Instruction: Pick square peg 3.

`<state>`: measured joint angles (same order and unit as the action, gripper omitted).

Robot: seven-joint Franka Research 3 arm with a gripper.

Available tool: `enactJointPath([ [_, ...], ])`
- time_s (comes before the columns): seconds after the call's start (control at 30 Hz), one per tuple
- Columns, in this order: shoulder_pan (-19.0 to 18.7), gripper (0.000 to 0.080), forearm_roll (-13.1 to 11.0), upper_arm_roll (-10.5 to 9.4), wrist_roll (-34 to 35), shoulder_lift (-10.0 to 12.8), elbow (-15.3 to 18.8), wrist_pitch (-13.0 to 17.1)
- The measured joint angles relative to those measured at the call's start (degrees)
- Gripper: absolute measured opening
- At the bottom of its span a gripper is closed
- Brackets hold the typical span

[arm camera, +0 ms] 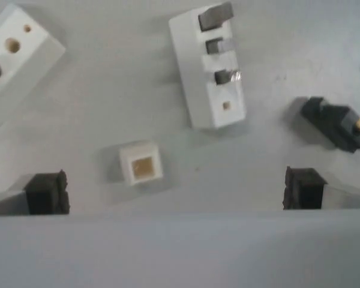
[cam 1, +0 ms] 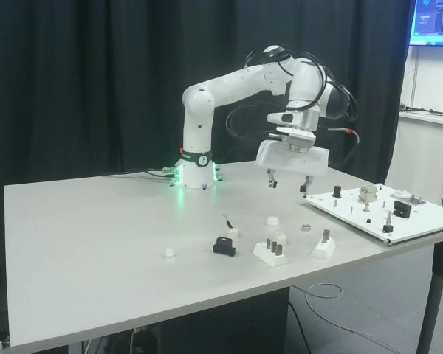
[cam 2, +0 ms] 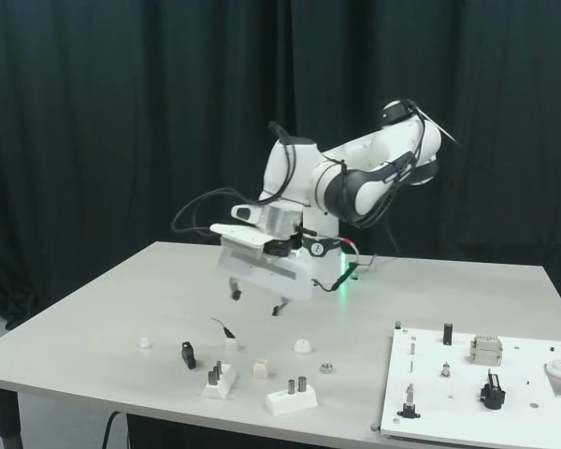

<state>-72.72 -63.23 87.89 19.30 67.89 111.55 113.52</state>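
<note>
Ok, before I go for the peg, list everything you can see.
Table: one, grey, under everything.
Peg holder: one, white, below the wrist.
Square pegs: three, grey, standing in the peg holder.
Second block: one, white, beside the peg holder.
Cube: one, white, by the peg holder.
Black part: one, black, by the peg holder.
Caps: two, white, loose on the table.
Nut: one, grey, near the second block.
Board: one, white, table's end, carrying small parts.
Arm: one, white, above the table; jaws open, empty.
</note>
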Motion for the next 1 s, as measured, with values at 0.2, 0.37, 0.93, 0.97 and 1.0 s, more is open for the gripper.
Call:
enactJointPath([
  [0.2,5.0,0.0800,-1.3,-1.69,-3.3,0.9,-3.9,-1.8],
  [0.37,9.1,0.0800,-2.6,-2.81,-5.0,2.7,-7.6,-3.9],
  [0.93,18.6,0.0800,-3.7,-7.04,-9.9,5.2,-15.8,-6.9],
  [0.97,19.0,0.0800,-3.8,-7.24,-10.3,5.2,-16.0,-7.1],
  [1.0,19.4,0.0800,-3.9,-7.42,-10.6,5.3,-16.1,-7.3],
])
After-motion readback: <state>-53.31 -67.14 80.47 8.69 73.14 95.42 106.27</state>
